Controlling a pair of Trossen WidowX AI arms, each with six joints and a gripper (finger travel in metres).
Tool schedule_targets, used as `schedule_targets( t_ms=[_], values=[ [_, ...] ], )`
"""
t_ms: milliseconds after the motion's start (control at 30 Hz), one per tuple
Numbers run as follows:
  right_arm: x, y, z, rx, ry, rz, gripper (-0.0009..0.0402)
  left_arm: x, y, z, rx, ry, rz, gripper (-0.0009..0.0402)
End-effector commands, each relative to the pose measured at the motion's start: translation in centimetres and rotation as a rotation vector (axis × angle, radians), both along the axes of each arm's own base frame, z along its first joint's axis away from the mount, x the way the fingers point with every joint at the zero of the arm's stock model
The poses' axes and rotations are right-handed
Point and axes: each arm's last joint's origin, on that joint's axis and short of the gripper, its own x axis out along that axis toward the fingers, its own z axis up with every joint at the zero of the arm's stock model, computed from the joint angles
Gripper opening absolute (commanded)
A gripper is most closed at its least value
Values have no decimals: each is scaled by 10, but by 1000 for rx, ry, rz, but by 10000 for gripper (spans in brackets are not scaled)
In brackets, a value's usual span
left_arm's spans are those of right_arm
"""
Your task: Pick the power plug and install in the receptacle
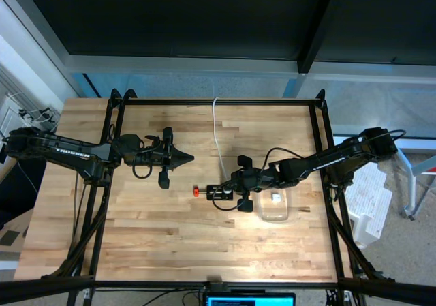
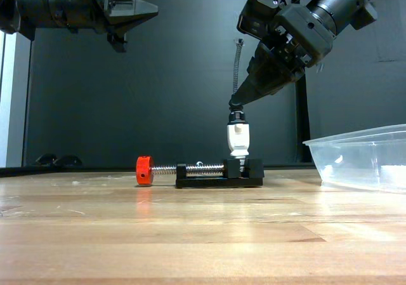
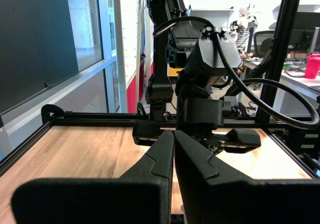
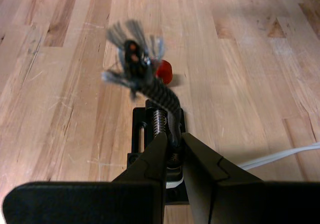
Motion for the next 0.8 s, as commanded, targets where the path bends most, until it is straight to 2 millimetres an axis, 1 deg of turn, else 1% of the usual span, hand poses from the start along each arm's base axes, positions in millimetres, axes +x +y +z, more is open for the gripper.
schedule_targets(
  t_ms=[33, 367, 800],
  values=[
    [-7, -1, -11, -7, 56, 1, 0, 0, 0, 0, 0, 0, 0, 0],
    [-4, -1, -4, -3, 29, 4, 3, 0, 0, 0, 0, 0, 0, 0],
    [-4, -1, 14, 3, -3, 4, 58, 0, 0, 0, 0, 0, 0, 0]
  ],
)
